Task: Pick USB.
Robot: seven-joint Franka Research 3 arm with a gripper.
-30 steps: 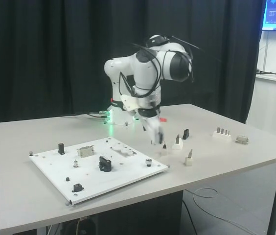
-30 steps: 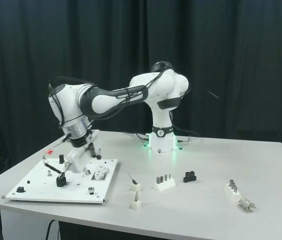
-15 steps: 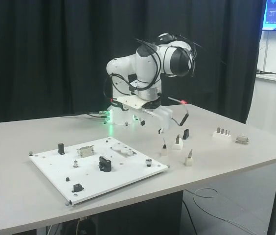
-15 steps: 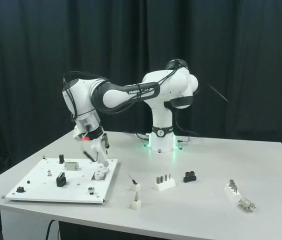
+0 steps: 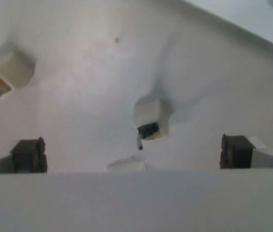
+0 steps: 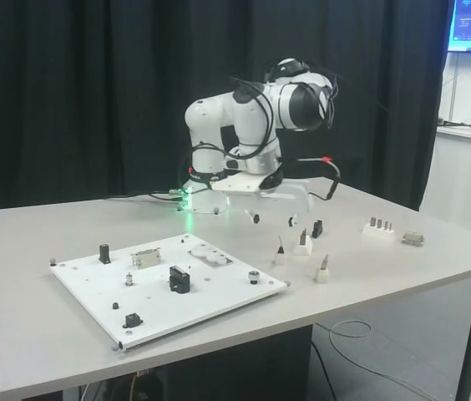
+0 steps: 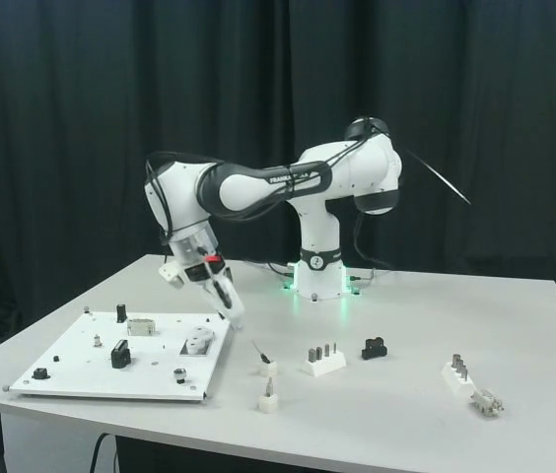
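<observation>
My gripper (image 5: 131, 153) is open and holds nothing; its black fingertips (image 5: 28, 154) stand wide apart. Below it, between the fingers, sits a small white holder (image 5: 148, 121) with a black plug and a thin pin. In the room views the gripper (image 6: 273, 219) (image 7: 234, 317) hangs above the table, beside this holder (image 6: 280, 251) (image 7: 268, 367). A white block with grey upright plugs (image 6: 303, 242) (image 7: 324, 360) stands just beyond it. I cannot tell which plug is the USB.
A white board (image 6: 93, 284) (image 7: 81, 370) with several mounted parts lies close by. Another small holder (image 6: 323, 269) (image 7: 269, 398) sits near the table's front edge. A black connector (image 6: 316, 227), a white pin block (image 6: 378, 228) and a metal connector (image 6: 412, 239) lie farther along.
The arm has swung away from the white board toward the small holders. The hand has risen and turned, and now hangs beside the holder with the thin pin.
</observation>
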